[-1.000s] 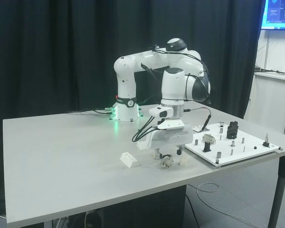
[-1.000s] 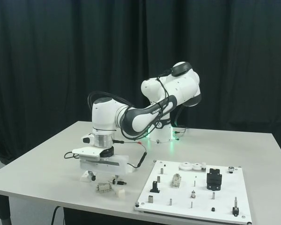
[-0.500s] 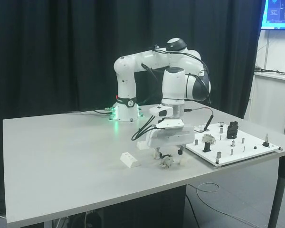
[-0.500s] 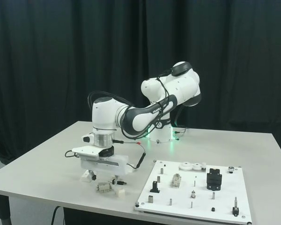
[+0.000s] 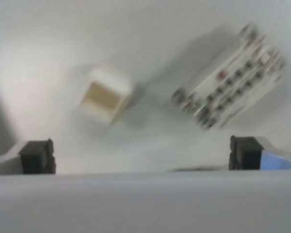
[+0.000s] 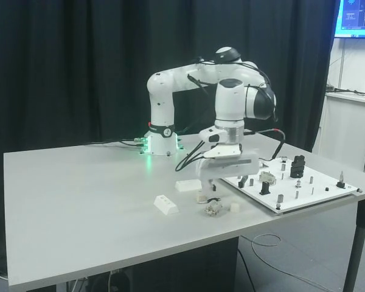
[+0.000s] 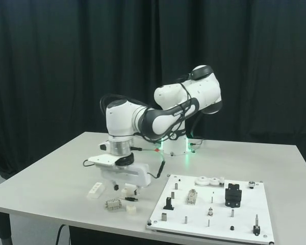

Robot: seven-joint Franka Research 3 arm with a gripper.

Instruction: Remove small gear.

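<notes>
Gripper (image 5: pixel 140 155) hangs wide open and empty over a connector (image 5: pixel 230 90) and white block (image 5: pixel 105 94), well apart from the gears (image 7: pixel 208 180) on the board (image 7: pixel 245 217). Risk: closing here grabs clutter, not the gear.

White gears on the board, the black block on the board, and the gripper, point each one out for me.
White gears (image 7: pixel 208 180), second room view, top face of the pair.
Black block (image 7: pixel 233 195), second room view, its middle.
Gripper (image 5: pixel 140 155), wrist view, midway between the fingertips.

Grey table (image 6: pixel 79 188) w/ white board (image 7: pixel 214 217), connector (image 7: pixel 112 204).
</notes>
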